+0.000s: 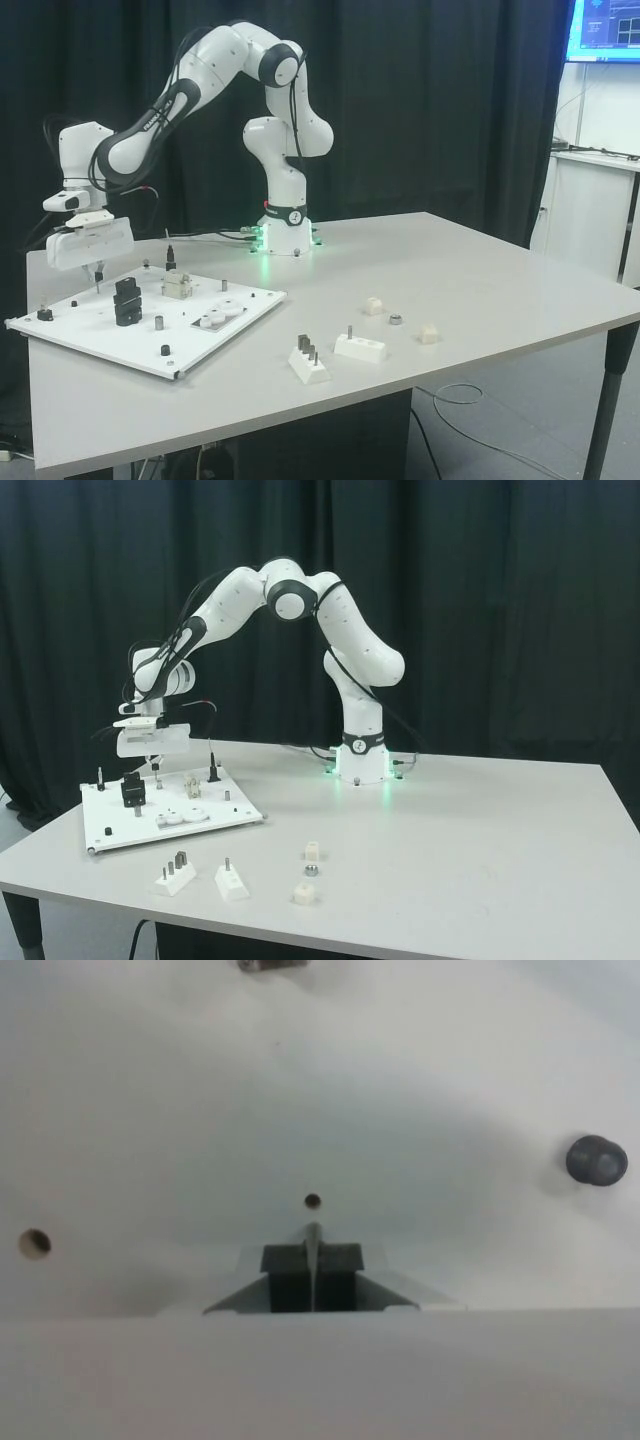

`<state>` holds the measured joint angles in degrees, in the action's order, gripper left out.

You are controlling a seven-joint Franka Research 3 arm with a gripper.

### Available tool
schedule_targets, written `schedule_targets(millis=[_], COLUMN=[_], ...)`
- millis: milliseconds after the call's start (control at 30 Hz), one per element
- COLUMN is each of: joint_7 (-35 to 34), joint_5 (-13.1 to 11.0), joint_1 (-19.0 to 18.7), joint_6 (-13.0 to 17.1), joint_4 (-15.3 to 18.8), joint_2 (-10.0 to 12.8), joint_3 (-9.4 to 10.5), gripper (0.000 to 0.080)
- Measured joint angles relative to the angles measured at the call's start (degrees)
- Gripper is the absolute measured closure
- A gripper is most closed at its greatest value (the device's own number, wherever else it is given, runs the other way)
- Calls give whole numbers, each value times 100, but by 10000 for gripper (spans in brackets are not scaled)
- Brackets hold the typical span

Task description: Insert round peg 1.

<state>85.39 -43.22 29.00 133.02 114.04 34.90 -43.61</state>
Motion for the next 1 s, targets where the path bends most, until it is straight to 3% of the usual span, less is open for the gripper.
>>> schedule_targets(millis=[1000], joint_7=[0], joint_5=[-3], joint_1=[-28], joint_6=[141], joint_4=[-15], joint_2=[19], joint_3=[36], gripper=[786])
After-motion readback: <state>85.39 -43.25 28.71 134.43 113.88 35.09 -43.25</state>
